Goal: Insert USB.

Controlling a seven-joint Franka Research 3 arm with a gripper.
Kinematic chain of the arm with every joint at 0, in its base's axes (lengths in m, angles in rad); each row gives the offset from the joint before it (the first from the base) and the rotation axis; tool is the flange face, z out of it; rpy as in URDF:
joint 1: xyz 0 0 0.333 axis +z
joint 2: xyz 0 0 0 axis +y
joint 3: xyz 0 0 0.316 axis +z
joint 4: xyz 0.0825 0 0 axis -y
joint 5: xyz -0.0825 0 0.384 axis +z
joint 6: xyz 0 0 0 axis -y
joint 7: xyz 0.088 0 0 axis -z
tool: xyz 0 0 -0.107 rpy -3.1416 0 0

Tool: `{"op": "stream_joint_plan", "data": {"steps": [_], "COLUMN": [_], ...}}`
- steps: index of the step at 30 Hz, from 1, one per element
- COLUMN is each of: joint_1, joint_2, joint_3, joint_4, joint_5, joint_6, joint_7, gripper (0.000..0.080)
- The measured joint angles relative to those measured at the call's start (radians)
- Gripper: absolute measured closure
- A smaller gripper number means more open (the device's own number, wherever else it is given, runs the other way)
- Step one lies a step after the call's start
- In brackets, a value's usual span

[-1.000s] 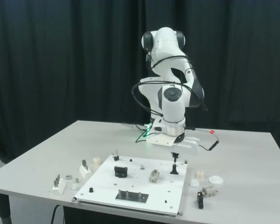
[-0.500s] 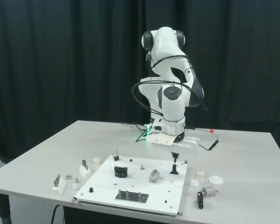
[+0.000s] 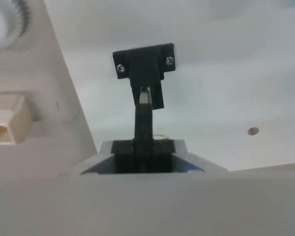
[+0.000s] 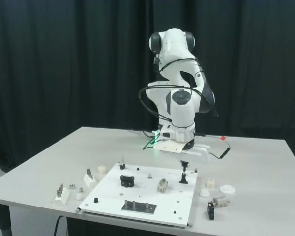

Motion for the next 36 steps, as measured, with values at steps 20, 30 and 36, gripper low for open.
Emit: {"op": "stream_joint_plan", "data": {"steps": [20,30,36], "joint_1": [0.000,0.000,0.000], "joint_2": [0.000,-0.001,-0.004], "joint_3": [-0.001,-0.001,-0.001], "joint_4": [0.000,-0.001,-0.001], "joint_5": [-0.002,-0.003,-0.003], "joint_6": [-0.002,-0.015,-0.019], "joint_7": [0.006,0.034,0.036], "gripper": [0.0732,0.0732,0.0732]}}
